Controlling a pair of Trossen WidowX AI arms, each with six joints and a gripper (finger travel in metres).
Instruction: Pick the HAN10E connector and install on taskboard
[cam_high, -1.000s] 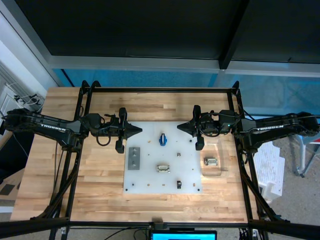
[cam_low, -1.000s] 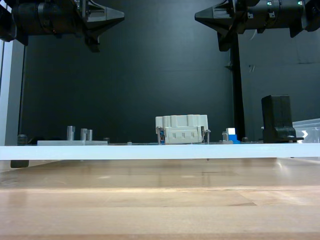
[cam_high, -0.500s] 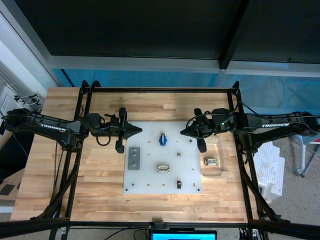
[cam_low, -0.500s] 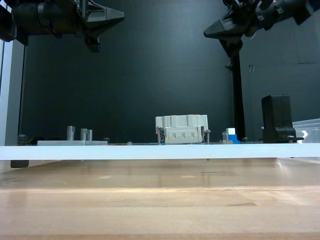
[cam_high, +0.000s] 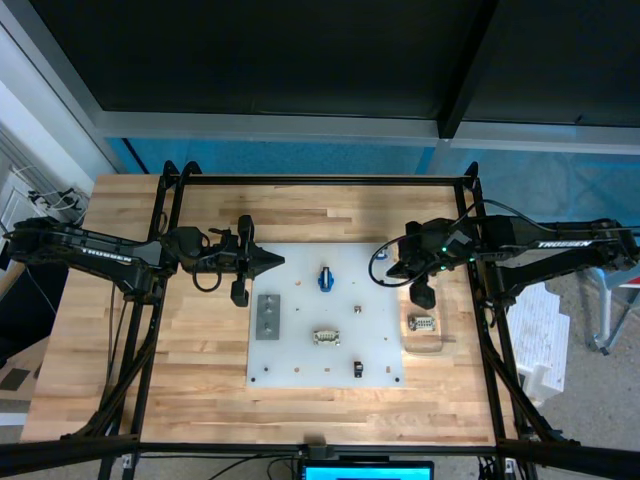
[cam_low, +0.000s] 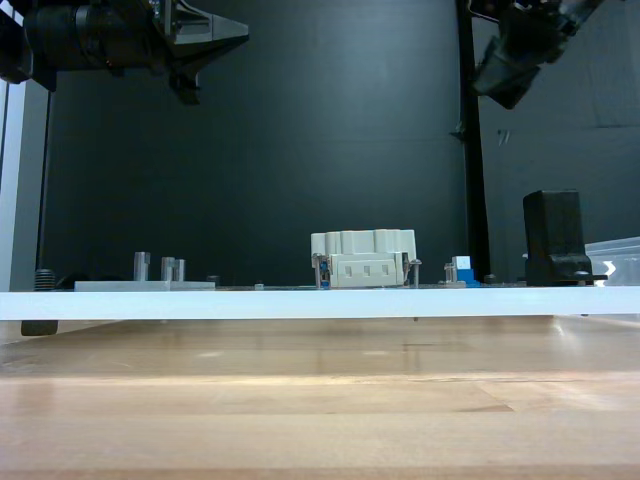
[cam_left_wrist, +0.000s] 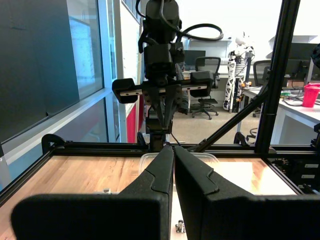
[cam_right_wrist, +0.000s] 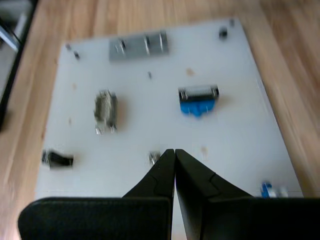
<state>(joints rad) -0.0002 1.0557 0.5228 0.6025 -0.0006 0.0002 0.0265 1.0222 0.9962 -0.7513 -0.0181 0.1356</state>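
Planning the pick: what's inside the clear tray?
The HAN10E connector lies there; the right gripper, high above, covers the tray's far end. Left gripper hovers beside the taskboard's left edge.

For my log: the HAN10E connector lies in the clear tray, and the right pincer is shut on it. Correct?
No. High view: the right pincer is shut empty above the taskboard's right edge, off the HAN10E connector. Left pincer hovers at its left edge.

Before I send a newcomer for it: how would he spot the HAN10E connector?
The left gripper and right gripper, both shut, hover over the far corners of the white taskboard. Off its right edge sits a clear tray; the beige block inside is the HAN10E connector. Its look-alike, the flanged socket, sits on the board.
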